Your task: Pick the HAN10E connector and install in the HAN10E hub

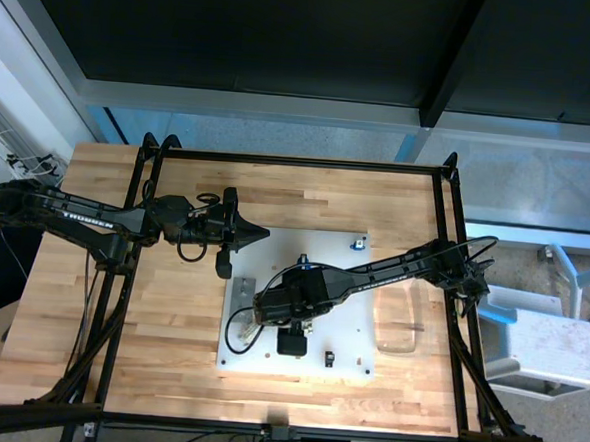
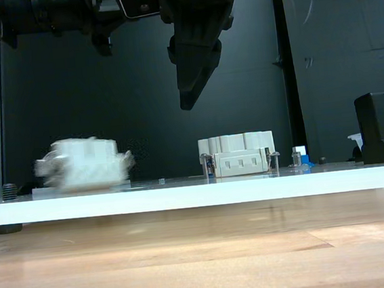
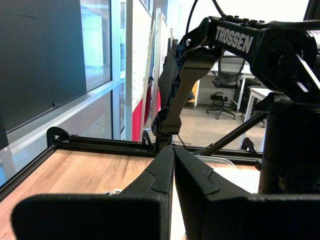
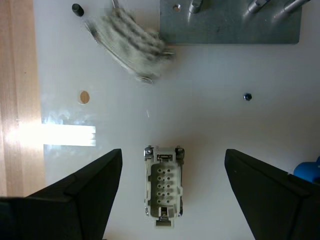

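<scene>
1. Note left gripper [image 3: 173, 165] parked above the table [image 1: 147, 352] at the board's [image 1: 348, 334] left edge, closed tight, empty.
2. Note right gripper [image 4: 173, 152] spread wide over the board, holding nothing.
3. Find hub [image 4: 131, 46], blurred, beside the grey plate [image 4: 230, 25], unfilled.
4. Find connector [image 4: 162, 187] lying on the board under the right gripper, ungripped; judge pick and install both outstanding.

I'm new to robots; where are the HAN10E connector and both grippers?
HAN10E connector [image 4: 163, 186]: right wrist view, its dotted top face.
right gripper [image 4: 173, 151]: right wrist view, gap between open fingertips, over the connector.
left gripper [image 1: 264, 234]: high view, shut fingertips, near the board's [image 1: 354, 315] far-left corner.
</scene>
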Tool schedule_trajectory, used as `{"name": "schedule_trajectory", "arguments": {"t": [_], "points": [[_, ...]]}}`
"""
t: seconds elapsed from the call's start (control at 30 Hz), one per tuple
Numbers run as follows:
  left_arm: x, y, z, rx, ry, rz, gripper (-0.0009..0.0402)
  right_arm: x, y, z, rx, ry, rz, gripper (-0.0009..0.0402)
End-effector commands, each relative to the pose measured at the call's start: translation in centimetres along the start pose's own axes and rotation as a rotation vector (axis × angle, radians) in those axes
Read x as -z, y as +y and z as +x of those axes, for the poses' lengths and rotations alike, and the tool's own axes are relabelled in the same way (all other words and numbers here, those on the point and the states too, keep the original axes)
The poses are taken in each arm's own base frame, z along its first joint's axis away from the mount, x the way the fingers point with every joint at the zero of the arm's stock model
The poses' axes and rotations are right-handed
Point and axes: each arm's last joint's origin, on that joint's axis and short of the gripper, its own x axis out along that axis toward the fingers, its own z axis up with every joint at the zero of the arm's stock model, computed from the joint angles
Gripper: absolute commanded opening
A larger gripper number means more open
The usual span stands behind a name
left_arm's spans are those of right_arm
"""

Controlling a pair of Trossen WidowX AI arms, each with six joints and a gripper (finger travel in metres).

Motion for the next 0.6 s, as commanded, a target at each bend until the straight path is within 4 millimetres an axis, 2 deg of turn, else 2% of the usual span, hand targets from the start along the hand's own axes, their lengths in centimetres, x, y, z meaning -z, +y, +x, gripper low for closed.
{"name": "schedule_trajectory", "arguments": {"t": [0.03,0.3,0.47,0.6], "points": [[0.0,0.0,0.0,0.0,-0.001,0.0,0.0,0.0,-0.1,-0.1,0.001,-0.002,-0.015,0.0301],[0.0,0.0,0.0,0.0,-0.001,0.0,0.0,0.0,-0.1,-0.1,0.0,-0.003,-0.072,0.0297],[0.0,0.0,0.0,0.0,-0.001,0.0,0.0,0.3,-0.2,-0.4,0.003,0.026,-0.002,0.0296],[0.0,0.0,0.0,0.0,0.0,0.0,0.0,0.7,-0.2,-1.8,0.012,0.012,0.016,0.0288]]}}
